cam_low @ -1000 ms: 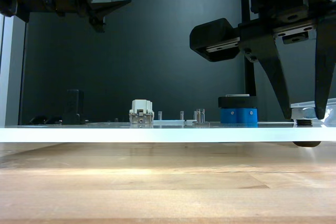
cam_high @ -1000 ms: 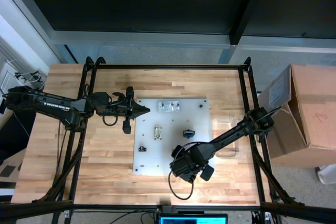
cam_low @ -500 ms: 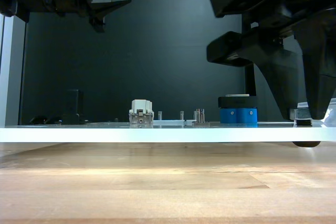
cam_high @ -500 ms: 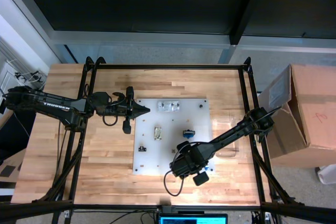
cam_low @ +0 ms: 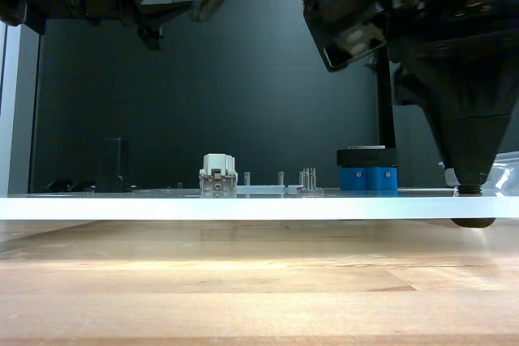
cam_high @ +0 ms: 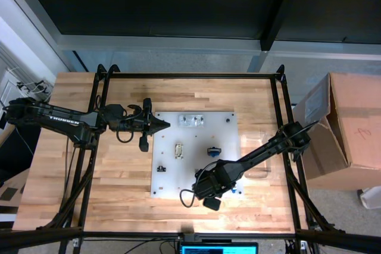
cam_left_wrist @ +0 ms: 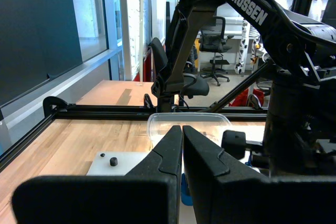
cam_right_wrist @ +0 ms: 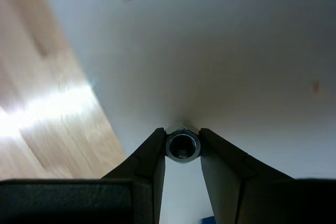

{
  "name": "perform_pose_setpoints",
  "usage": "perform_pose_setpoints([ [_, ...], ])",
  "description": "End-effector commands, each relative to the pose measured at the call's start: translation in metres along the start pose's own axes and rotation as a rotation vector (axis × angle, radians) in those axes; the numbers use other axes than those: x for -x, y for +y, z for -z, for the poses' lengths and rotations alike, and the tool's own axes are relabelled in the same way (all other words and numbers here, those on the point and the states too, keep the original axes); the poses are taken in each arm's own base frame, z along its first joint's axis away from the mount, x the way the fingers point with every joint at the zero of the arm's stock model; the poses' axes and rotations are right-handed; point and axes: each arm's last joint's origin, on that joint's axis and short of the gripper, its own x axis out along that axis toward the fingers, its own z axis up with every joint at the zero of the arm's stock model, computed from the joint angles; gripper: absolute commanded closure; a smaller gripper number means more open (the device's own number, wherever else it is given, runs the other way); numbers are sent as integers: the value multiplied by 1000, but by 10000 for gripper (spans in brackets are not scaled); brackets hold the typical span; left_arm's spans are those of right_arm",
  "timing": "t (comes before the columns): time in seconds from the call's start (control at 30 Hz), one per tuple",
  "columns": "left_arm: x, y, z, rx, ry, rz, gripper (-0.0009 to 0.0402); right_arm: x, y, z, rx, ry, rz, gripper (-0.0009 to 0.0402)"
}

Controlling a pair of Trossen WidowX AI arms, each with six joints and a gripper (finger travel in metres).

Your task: Pick the M12 nut and place it on its threads and fasten

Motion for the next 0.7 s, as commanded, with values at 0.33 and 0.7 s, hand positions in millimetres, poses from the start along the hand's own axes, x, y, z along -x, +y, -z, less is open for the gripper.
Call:
perform_pose_setpoints([
  [0.33,0,0,0,0,0,0,393,0,-1,-1,-742,-63,16,380],
  [0.7,0,0,0,0,0,0,393,2,-1,0,-735,-68,13,380],
])
